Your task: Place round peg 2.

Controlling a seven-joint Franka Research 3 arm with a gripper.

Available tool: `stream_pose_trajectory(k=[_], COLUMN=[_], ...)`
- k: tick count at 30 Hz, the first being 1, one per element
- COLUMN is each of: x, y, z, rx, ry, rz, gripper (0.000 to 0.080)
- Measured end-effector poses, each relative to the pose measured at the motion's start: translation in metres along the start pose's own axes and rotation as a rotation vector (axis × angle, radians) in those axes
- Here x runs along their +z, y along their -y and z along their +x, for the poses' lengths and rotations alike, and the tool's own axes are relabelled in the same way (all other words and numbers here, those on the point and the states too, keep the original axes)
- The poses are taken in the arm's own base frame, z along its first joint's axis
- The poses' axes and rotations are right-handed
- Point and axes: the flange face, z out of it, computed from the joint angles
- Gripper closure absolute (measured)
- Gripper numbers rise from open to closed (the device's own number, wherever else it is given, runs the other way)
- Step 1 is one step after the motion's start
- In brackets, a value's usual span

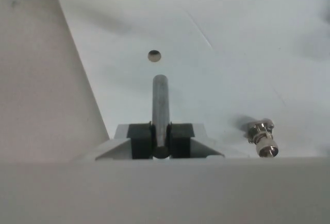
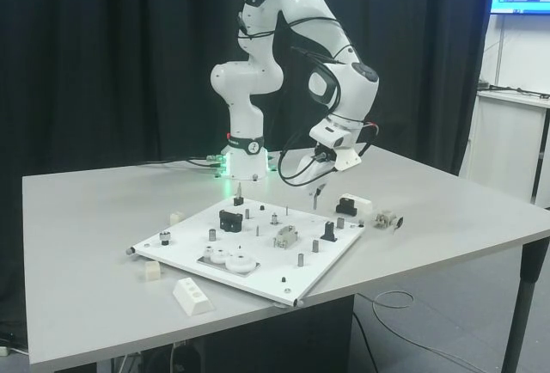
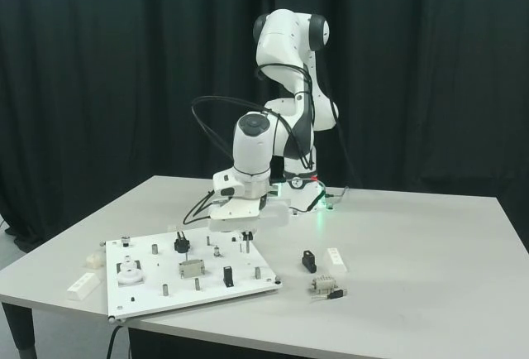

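White robot arm point(image 2: 284, 46) bolted to a grey tabletop point(image 2: 77, 218), reaching down over the far edge of a flat white square assembly board point(image 2: 258, 248). Gripper point(image 1: 161, 142) with black finger pads point(image 1: 138, 140) pinching a slim grey metal round peg point(image 1: 160, 108), clamped near its upper end and hanging upright. Peg tip held above the board, not touching it, close to a small round hole point(image 1: 154, 55) in the white surface, but not lined up over it. A short metal connector fitting point(image 1: 262, 137) standing on the board near the peg, apart from it. In the room views, the gripper point(image 2: 319, 191) poised over the board's back edge point(image 3: 245, 241). Elsewhere on the board: white gears point(image 2: 230, 259), small black blocks point(image 2: 230, 219) and several upright metal pins point(image 2: 300, 259). Loose on the tabletop beside the board: a white rectangular block point(image 2: 192, 295) and a black-and-white part point(image 2: 352, 204).
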Motion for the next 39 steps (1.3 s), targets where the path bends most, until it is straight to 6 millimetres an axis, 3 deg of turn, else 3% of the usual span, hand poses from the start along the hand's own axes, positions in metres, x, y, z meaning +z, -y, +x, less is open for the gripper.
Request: stream_pose_trajectory(k=[10,19,26,39], x=[0.003,0.009,0.002,-0.026], y=[0.004,0.022,0.047,0.114], z=[-0.003,-0.018,-0.033,-0.073], rx=[-0.006,0.014,0.049,0.128], ry=[0.008,0.063,0.079,0.05], rz=[0.0,0.003,0.018,0.044], gripper=[0.0733,0.0733,0.0733,0.0733])
